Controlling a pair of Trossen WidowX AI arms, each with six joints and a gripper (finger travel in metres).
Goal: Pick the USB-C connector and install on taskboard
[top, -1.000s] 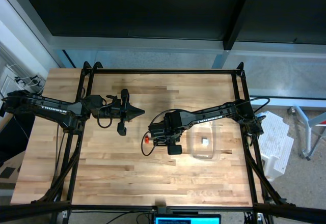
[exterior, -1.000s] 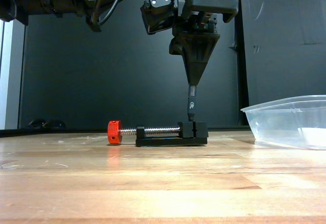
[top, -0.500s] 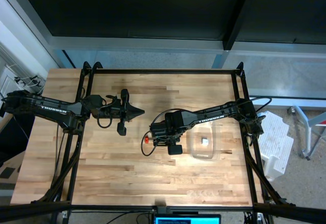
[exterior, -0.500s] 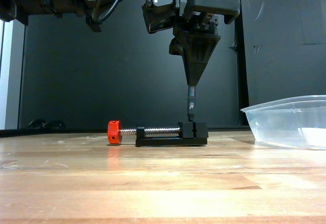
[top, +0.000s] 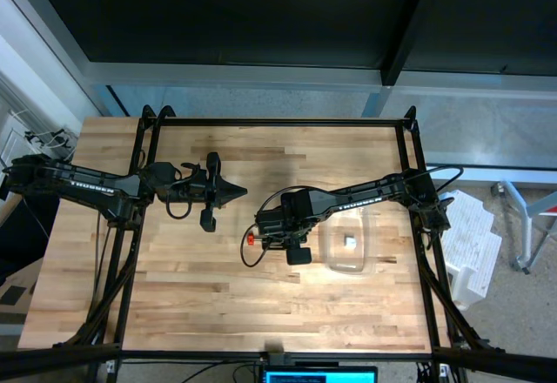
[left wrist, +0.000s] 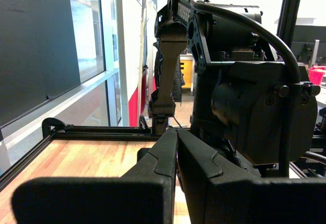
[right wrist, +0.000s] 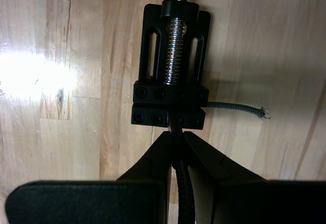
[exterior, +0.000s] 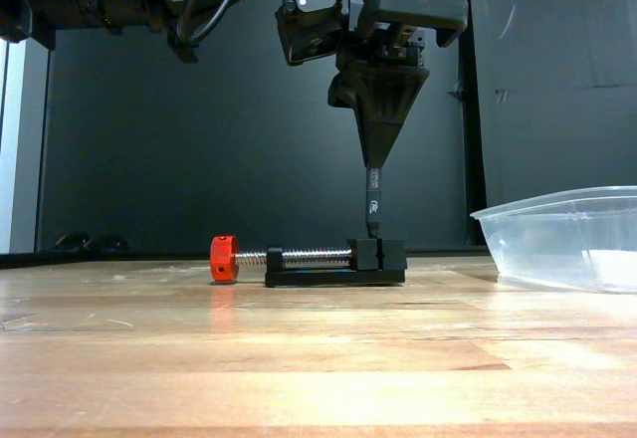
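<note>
Low view, item by item, for your check.

Right hand [exterior: 374, 166]: closed on the USB-C connector [exterior: 373, 205] and pointing straight down over the taskboard [exterior: 334, 263]. You hold the plug upright, probably so it goes square into the board's slot rather than at a slant.

Connector: directly under the fingertips. Its lower end touches the top of the board, at the end away from the red knob [exterior: 223, 258]. You cannot tell from here whether it has entered the slot. Right wrist view shows it lined up on the gap in the board, with a frayed wire stub [right wrist: 239, 109] sticking out sideways just beside it.

Taskboard: flat on the surface [top: 218, 296] near its middle, with the knob toward the left edge.

Tray [exterior: 562, 234]: clear plastic, between the board and the right edge, apart from the hand.

Left hand [top: 231, 193]: fingers closed on nothing, parked over the surface toward the left edge, well apart from the work.
</note>
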